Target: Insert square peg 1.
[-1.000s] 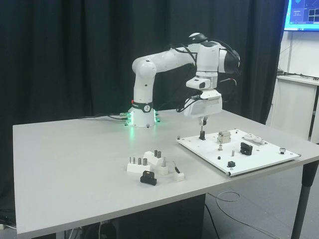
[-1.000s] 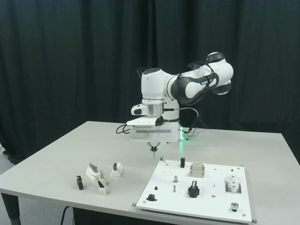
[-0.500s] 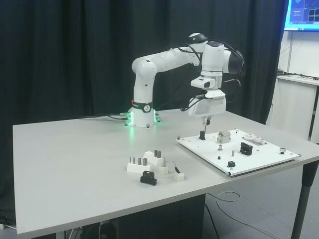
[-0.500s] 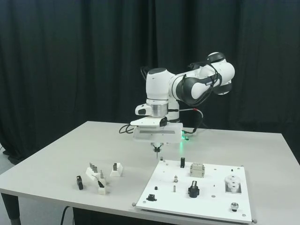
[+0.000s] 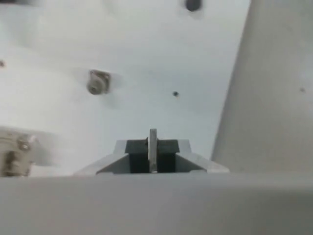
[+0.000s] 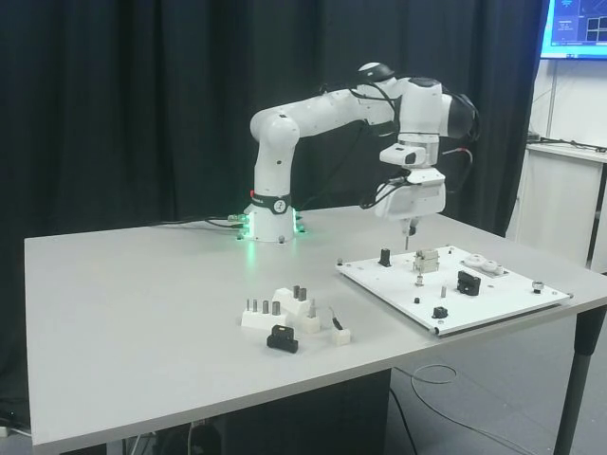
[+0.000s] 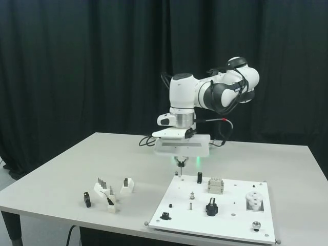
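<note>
Gripping a thin grey peg (image 5: pixel 153 149) between closed fingers, the gripper (image 5: pixel 152 161) hung over the white board (image 5: pixel 122 44) in the wrist view. From the first room camera, the gripper (image 6: pixel 408 227) hovered above the board (image 6: pixel 493 294). The second room camera showed it above the board's (image 7: pixel 230 223) far edge.

A grey counter (image 6: pixel 133 303) stands before a black curtain (image 7: pixel 77 66). On it sit small white blocks (image 6: pixel 285 308) with grey pins, a black clip (image 6: pixel 282 337) just beside them. A cable (image 6: pixel 438 374) loops under the counter edge. A screen (image 6: pixel 574 28) glows in the corner.
</note>
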